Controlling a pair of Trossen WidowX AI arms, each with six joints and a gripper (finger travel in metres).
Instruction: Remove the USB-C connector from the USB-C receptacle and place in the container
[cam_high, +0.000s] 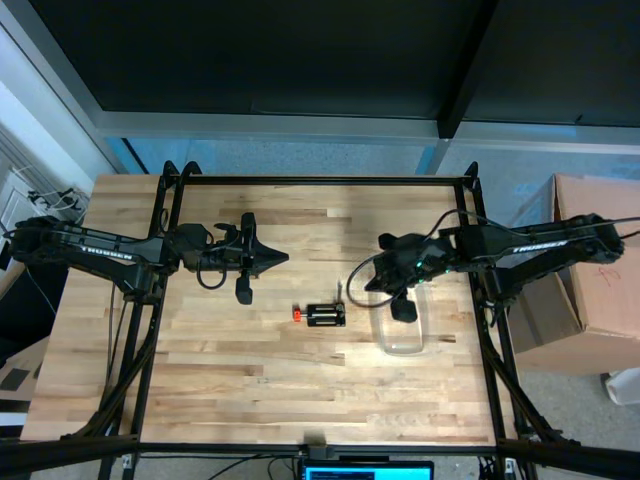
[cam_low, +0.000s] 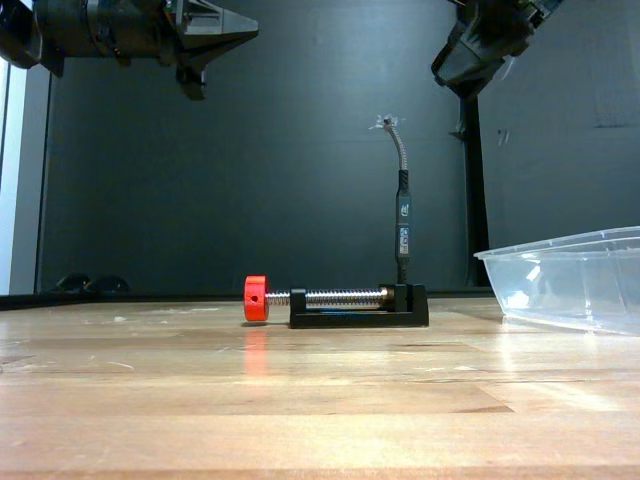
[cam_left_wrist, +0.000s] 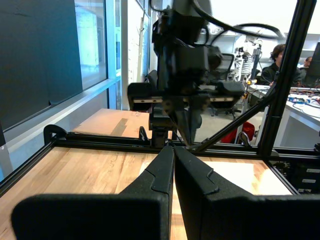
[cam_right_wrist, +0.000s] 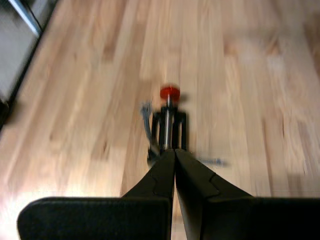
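Mid-table, the USB-C connector (cam_low: 403, 225) is seen plugged upright into the USB-C receptacle (cam_low: 403, 291), which is held in a little black clamp (cam_low: 355, 312) with a red knob (cam_low: 256, 298). It's slim and black, with a short silvery cable stub on top. Just to its right a clear plastic container (cam_low: 570, 275) is parked, tabletop visible through it. Farther back and higher up, the left gripper (cam_left_wrist: 173, 148) and right gripper (cam_right_wrist: 174, 150) are pinched closed on nothing.

You are getting blur ahead of the right gripper (cam_right_wrist: 174, 150). Daylight is glaring beyond the left gripper (cam_left_wrist: 174, 146).
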